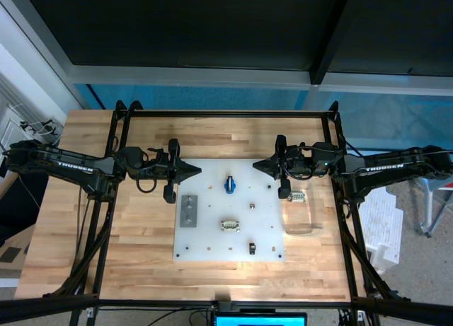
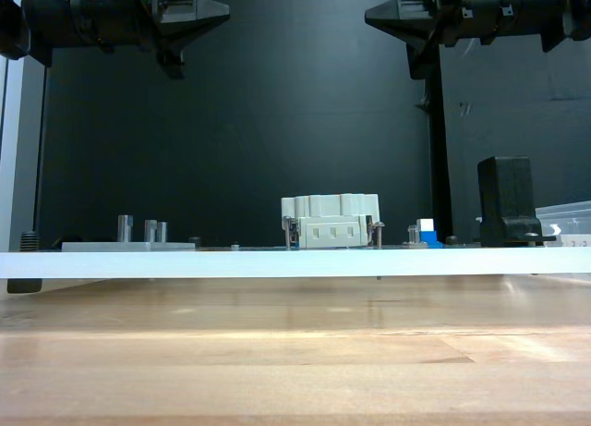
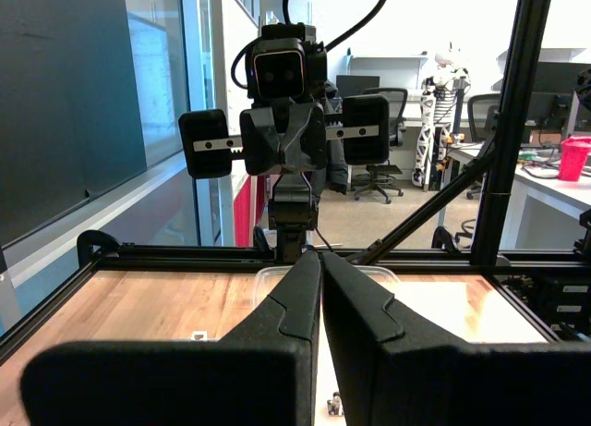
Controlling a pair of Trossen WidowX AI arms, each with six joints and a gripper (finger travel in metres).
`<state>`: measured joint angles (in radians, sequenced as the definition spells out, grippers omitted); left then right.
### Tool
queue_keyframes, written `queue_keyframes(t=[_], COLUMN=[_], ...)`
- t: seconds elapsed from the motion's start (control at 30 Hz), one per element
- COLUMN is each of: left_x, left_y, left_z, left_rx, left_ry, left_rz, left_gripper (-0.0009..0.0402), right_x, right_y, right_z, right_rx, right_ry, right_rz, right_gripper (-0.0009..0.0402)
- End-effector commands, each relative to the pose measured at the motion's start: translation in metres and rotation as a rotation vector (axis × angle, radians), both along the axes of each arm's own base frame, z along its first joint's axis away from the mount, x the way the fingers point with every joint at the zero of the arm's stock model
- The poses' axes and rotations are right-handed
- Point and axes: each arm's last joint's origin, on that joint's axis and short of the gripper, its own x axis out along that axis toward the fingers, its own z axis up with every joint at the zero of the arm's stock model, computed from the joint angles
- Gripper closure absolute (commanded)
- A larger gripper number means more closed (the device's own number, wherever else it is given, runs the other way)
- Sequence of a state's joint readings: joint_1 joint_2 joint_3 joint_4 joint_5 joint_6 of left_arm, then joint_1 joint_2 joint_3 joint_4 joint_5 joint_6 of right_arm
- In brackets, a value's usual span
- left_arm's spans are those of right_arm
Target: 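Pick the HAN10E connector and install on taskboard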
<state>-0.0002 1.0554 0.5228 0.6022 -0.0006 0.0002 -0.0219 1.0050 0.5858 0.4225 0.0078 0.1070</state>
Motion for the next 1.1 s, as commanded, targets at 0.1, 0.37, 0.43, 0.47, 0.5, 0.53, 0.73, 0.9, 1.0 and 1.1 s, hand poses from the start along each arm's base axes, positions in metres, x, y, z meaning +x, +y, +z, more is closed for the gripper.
queue_keyframes(t=[0.1,0.37,0.43,0.47,0.5,0.53,0.73,0.9,1.0,1.1], left_x=[0.000,0.000,0.000,0.000,0.000,0.000,0.000,0.000,0.000,0.000], left_y=[0.000,0.000,0.000,0.000,0.000,0.000,0.000,0.000,0.000,0.000], left_z=[0.000,0.000,0.000,0.000,0.000,0.000,0.000,0.000,0.000,0.000], left_rx=[0.000,0.000,0.000,0.000,0.000,0.000,0.000,0.000,0.000,0.000], left_ry=[0.000,0.000,0.000,0.000,0.000,0.000,0.000,0.000,0.000,0.000], left_rz=[0.000,0.000,0.000,0.000,0.000,0.000,0.000,0.000,0.000,0.000], left_gripper=[0.0392,0.0392,0.0392,0.0392,0.0392,0.0392,0.0392,0.0392,0.0392,0.0392], right_x=[0.001,-0.007,-0.011,-0.014,-0.016,-0.019,-0.034,-0.043,-0.049,-0.053], right_y=[0.000,0.000,0.000,0.000,0.000,0.000,0.001,0.001,0.001,0.001], right_z=[0.005,0.019,0.023,0.025,0.027,0.029,0.040,0.042,0.039,0.035], right_rx=[-0.002,-0.005,-0.004,-0.004,-0.005,-0.004,0.000,0.004,0.014,0.041], right_ry=[0.164,0.457,0.531,0.566,0.600,0.636,0.796,0.899,0.966,1.024], right_rz=[-0.007,-0.002,0.005,0.005,0.006,0.006,0.007,0.007,0.004,-0.010], right_gripper=[0.0393,0.0393,0.0393,0.0393,0.0393,0.0393,0.0393,0.0393,0.0393,0.0393])
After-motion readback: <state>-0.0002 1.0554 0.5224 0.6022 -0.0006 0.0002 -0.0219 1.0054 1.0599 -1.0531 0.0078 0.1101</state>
